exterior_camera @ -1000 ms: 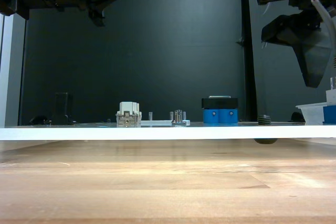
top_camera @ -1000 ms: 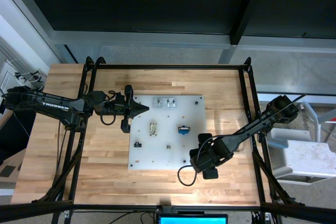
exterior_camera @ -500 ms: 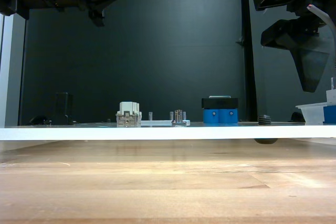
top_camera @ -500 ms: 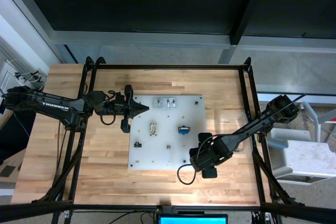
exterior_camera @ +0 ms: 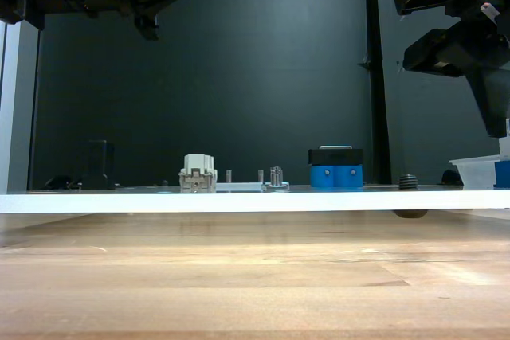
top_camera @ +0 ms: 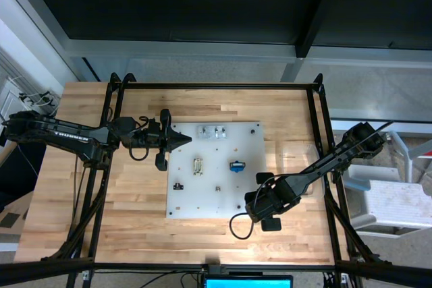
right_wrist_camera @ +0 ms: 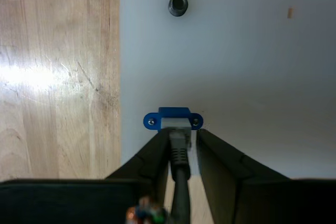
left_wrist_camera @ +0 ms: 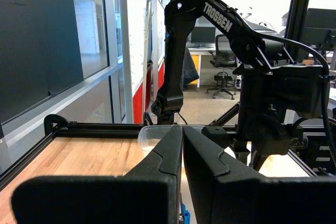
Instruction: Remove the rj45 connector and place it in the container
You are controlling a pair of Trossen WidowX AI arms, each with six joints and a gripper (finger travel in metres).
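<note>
Right gripper (right_wrist_camera: pixel 181 132), now further right, spread astride rj45 connector (right_wrist_camera: pixel 178 140) in blue holder (right_wrist_camera: pixel 173 113); left gripper (left_wrist_camera: pixel 182 128) closed, aloft.

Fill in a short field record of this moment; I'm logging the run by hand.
left gripper: shut, parked above the flat white board's left edge
right gripper: open, fingers straddling the plug at the board's right edge
whitish-clear rj45 connector: seated in the small blue socket bracket, dark cable attached
clear plastic container: on the wood past the board's right edge
task status: connector not yet removed
</note>
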